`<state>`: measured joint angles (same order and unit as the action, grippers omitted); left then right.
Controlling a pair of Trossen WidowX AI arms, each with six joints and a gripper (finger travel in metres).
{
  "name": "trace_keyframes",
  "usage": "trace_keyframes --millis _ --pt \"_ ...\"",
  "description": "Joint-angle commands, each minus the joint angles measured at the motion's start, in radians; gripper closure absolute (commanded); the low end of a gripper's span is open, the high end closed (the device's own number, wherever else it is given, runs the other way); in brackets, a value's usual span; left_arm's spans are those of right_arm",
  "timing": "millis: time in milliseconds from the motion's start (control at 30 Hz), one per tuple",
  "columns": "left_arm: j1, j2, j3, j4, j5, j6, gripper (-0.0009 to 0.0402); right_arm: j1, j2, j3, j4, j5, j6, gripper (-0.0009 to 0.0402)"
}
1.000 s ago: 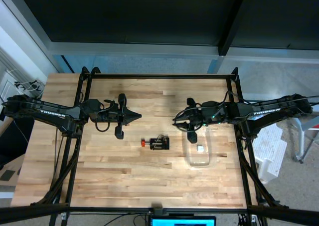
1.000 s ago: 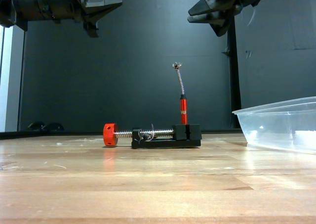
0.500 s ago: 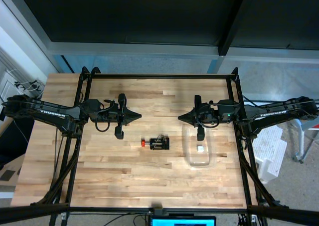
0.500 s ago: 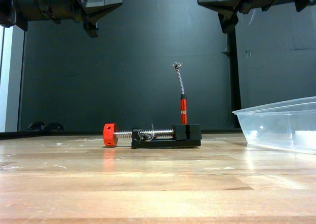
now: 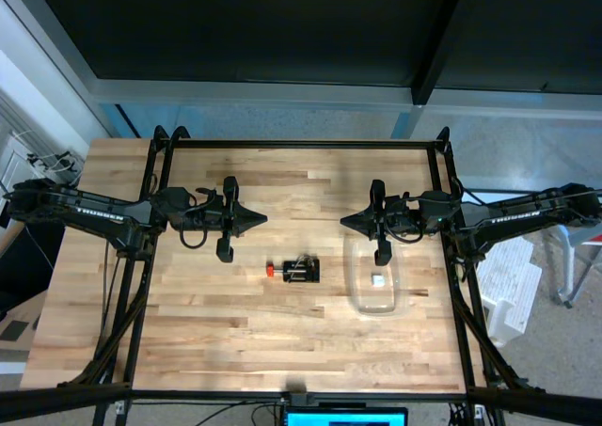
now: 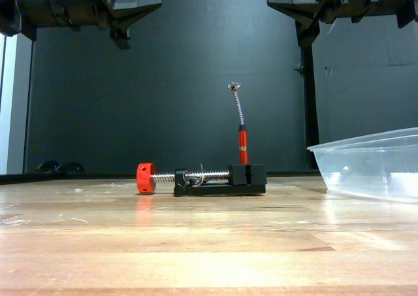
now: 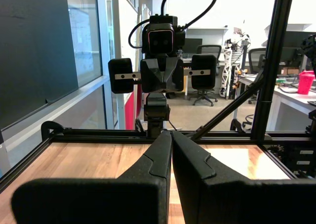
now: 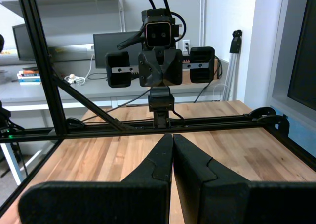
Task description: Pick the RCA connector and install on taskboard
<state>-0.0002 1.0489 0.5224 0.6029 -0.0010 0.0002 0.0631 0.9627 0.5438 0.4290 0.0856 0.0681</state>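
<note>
The red connector [image 6: 242,142] stands upright on the black vise [image 6: 222,177], and nothing holds it. Its braided cable [image 6: 238,106] rises from it and curls left. From above, the vise [image 5: 302,270] lies mid-table with its red knob [image 5: 269,270] on the left. My right gripper [image 5: 342,223] hangs high over the tray's far end, shut and empty, level with the table [image 8: 172,134]. My left gripper [image 5: 262,220] is parked high at the left, also shut with nothing in it [image 7: 171,132]. The two face each other.
The clear tray [image 5: 361,299] sits right of the vise with the white block [image 5: 377,280] in it; its wall [image 6: 372,159] shows at the right of the low view. The red knob [image 6: 145,178] sticks out left of the vise. A black frame rail borders the table.
My right arm has drawn back to the right and levelled out, moving away from the vise. The connector, vise and left arm have not moved.
</note>
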Motion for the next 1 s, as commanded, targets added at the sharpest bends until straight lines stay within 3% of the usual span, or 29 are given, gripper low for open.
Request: trace_keyframes --millis 33,333,467,1000 --pt "0.000 0.000 0.000 0.000 0.000 0.000 0.0393 0.000 0.001 0.005 -0.018 0.000 -0.005 0.0393" --pt "0.000 0.000 0.000 0.000 0.000 0.000 0.0393 -0.013 0.002 0.024 -0.028 -0.006 -0.025 0.0393" --pt "0.000 0.000 0.000 0.000 0.000 0.000 0.0393 -0.047 0.002 0.024 -0.028 -0.060 -0.021 0.0393" --pt "0.000 0.000 0.000 0.000 0.000 0.000 0.0393 -0.063 0.002 0.023 -0.044 -0.048 -0.017 0.0393"
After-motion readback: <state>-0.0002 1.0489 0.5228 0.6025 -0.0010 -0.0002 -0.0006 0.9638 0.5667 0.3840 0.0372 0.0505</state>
